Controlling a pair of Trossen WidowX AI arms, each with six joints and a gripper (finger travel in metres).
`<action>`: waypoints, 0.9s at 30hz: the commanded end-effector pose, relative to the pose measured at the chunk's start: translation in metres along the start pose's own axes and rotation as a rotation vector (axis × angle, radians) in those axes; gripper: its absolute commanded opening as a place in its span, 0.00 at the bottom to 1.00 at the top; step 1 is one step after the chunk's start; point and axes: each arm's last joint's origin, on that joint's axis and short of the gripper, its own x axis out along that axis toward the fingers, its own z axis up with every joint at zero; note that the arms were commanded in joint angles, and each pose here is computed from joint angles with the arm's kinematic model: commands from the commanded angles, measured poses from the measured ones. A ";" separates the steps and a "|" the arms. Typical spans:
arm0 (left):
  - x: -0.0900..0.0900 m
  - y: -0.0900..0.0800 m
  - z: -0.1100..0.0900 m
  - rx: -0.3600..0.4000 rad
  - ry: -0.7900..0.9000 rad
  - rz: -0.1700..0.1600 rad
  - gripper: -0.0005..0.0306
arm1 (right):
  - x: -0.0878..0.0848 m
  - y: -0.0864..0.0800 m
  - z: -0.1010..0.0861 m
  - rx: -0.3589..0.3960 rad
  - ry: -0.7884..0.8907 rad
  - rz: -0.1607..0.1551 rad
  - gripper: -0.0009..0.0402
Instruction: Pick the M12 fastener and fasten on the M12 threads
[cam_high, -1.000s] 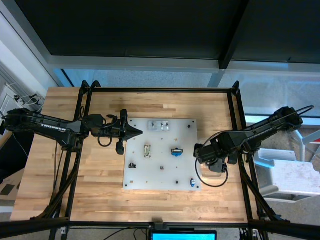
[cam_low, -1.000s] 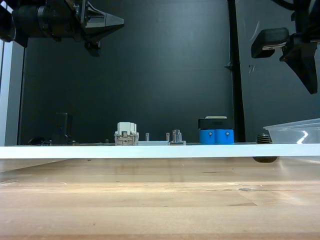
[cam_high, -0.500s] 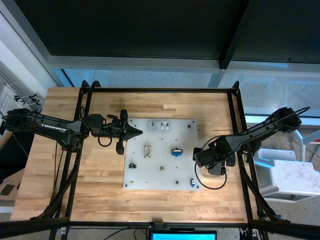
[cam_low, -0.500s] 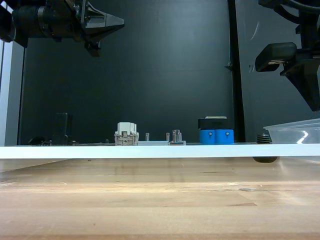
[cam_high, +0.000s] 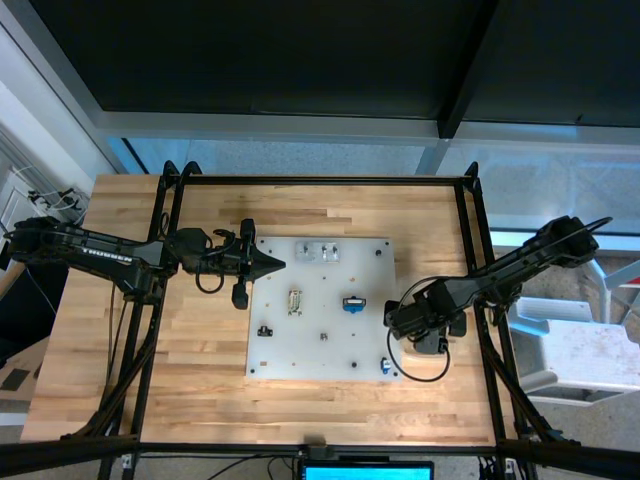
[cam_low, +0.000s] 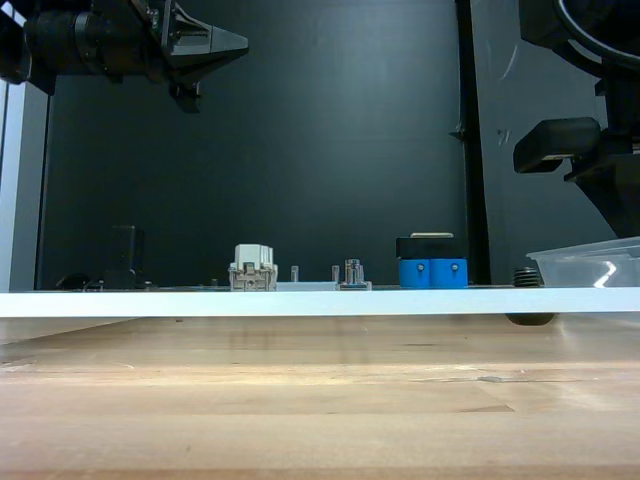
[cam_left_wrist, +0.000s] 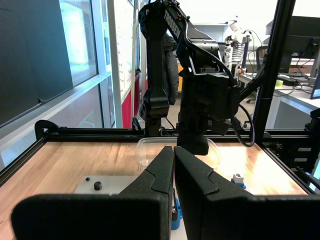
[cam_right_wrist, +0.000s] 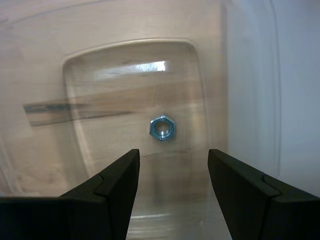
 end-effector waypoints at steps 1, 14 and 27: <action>0.000 0.000 0.000 0.000 0.000 0.000 0.02 | 0.004 0.000 0.001 0.001 -0.019 -0.002 0.49; 0.000 0.000 0.000 0.000 0.000 0.000 0.02 | 0.022 0.006 -0.001 0.034 -0.026 -0.014 0.49; 0.000 0.000 0.000 0.000 0.000 0.000 0.02 | 0.033 0.010 -0.003 0.080 -0.033 -0.023 0.48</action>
